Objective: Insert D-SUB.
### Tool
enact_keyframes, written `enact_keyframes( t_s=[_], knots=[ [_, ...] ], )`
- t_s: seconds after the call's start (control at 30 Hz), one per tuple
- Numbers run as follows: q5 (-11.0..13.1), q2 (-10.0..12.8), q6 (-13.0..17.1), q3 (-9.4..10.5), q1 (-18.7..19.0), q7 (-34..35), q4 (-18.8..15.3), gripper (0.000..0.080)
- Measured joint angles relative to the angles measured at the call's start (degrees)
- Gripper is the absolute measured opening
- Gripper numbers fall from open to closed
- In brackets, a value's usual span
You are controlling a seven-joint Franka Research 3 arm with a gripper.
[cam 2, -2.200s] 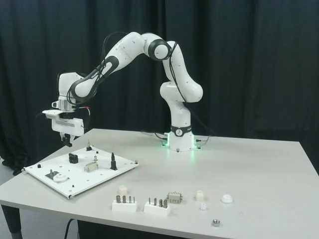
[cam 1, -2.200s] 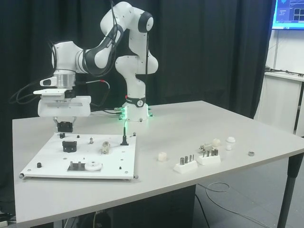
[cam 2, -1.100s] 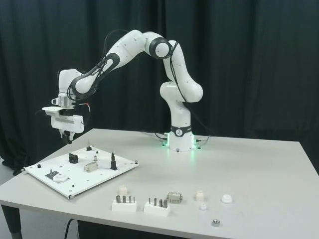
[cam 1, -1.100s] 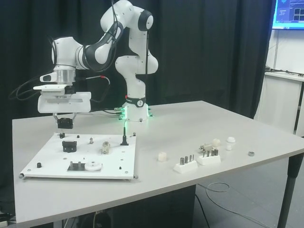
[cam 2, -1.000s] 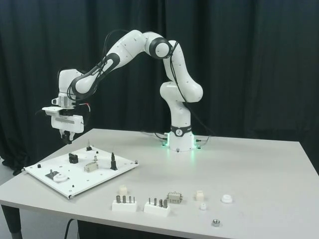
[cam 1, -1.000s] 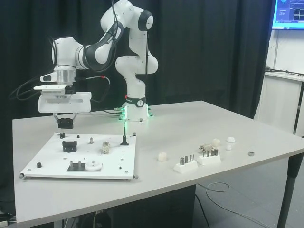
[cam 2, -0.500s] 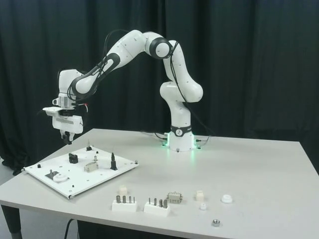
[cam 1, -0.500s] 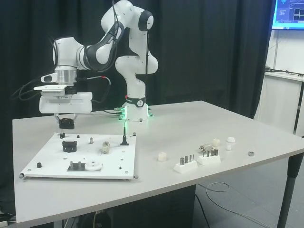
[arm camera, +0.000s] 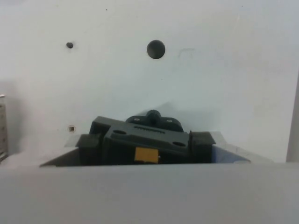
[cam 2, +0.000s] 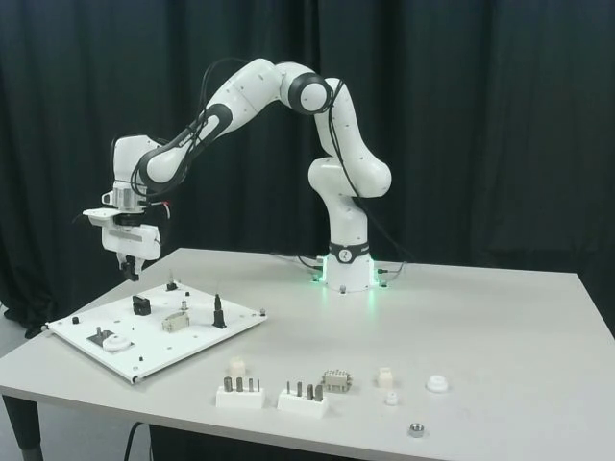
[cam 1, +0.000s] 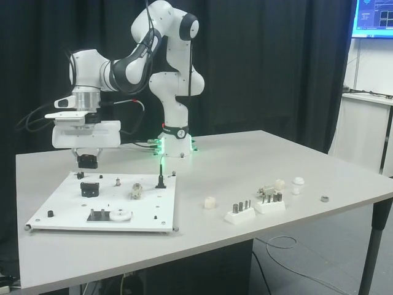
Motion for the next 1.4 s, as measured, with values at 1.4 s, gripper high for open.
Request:
enact_keyframes(
  t_s=[1.4],
  knots=[
    [5.94,2.76,2.82,0.33,-0.43,-8.85,-2.06,0.0396]
  ],
)
